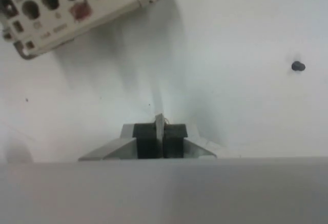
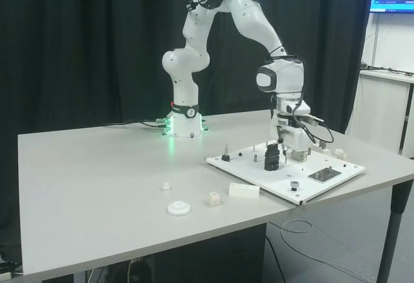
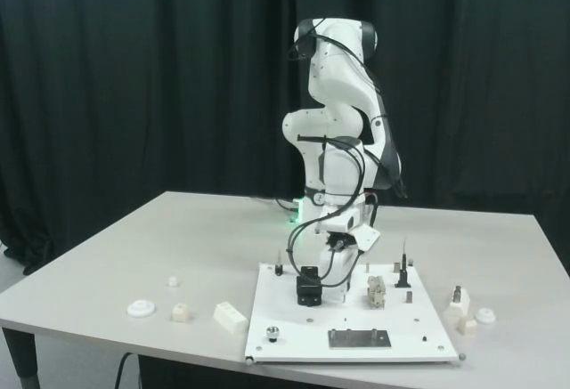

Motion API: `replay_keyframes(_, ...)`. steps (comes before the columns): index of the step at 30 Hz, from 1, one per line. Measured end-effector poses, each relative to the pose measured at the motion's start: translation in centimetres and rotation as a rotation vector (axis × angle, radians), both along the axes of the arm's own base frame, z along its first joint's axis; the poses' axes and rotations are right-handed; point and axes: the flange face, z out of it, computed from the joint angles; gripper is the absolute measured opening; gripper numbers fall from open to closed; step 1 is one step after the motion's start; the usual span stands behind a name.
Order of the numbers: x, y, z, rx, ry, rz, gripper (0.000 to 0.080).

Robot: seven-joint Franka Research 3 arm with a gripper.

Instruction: Insert square peg 1.

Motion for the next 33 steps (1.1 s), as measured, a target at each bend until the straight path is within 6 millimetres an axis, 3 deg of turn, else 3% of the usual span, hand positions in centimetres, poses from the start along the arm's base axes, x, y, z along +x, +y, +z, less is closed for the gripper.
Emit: replay_keyframes(33,0.0,-0.41,-0.25,-0.009,0.001,0.046,0.0025)
